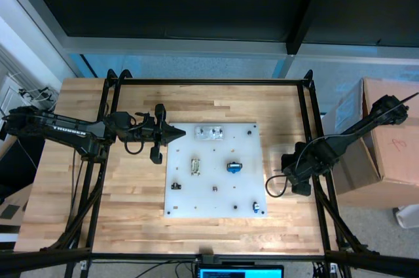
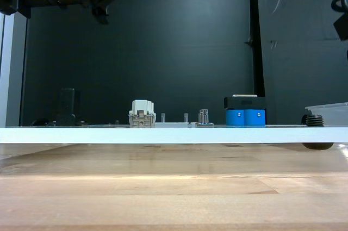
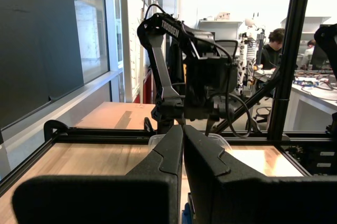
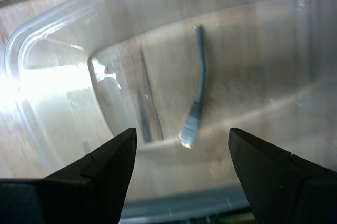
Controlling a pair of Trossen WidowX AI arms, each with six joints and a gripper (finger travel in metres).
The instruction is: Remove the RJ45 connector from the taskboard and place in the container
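Now the right hand (image 4: pixel 181 138) is wide open and holds nothing. Below it the RJ45 connector (image 4: pixel 190 121) lies loose inside the container (image 4: pixel 58 113); only the right wrist view shows this. The left hand (image 1: pixel 175 133) is closed, empty, at the left edge of the taskboard (image 1: pixel 196 193), middle left of the high view.

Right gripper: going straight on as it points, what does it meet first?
Likely the RJ45 connector lying free in the container, below the open right gripper; depth unclear. Left gripper hangs shut over the left edge of the taskboard.
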